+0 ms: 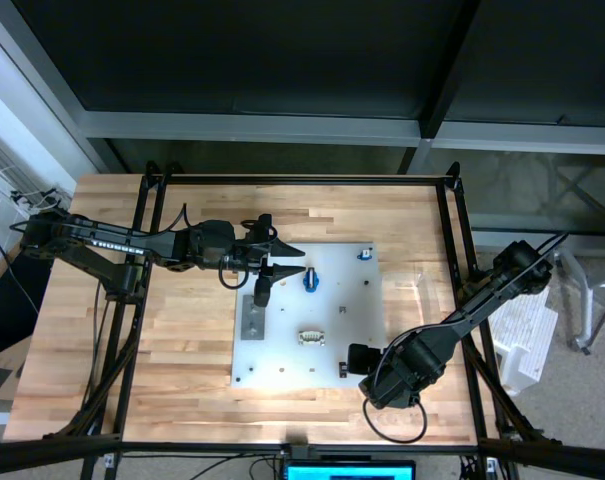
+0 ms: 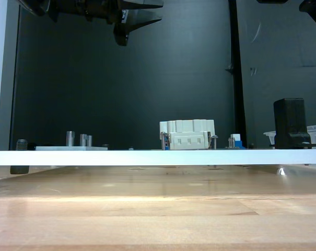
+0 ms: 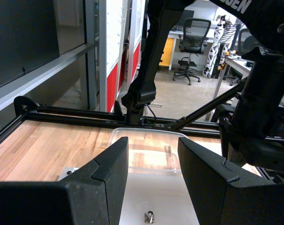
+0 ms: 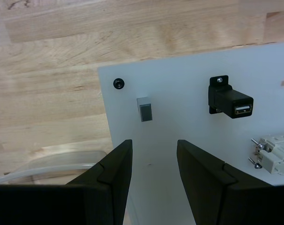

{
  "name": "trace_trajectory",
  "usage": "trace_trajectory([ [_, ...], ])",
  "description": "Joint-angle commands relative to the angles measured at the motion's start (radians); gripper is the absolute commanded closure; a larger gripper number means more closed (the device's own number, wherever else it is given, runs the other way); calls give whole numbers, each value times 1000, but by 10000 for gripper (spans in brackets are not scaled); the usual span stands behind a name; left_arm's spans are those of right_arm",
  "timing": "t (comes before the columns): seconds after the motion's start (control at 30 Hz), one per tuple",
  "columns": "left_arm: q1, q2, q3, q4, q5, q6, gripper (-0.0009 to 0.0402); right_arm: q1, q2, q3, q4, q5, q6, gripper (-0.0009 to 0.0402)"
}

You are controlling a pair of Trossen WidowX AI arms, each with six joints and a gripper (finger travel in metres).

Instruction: Pick the 16mm bar and install on taskboard

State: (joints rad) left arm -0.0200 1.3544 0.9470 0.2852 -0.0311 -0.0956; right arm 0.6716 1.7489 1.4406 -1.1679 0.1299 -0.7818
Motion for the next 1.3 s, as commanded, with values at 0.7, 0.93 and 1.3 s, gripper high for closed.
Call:
trace_trajectory([
  [0.7, 0, 0, 0, 0, 0, 0, 251, -92, -222, -181, 59, -27, 42, 264],
  [0.93, 0, 0, 0, 0, 0, 0, 251, -105, -269, -225, 79, -27, 42, 264],
  [1.3, 0, 0, 0, 0, 0, 0, 251, -112, -272, -230, 85, -27, 42, 264],
])
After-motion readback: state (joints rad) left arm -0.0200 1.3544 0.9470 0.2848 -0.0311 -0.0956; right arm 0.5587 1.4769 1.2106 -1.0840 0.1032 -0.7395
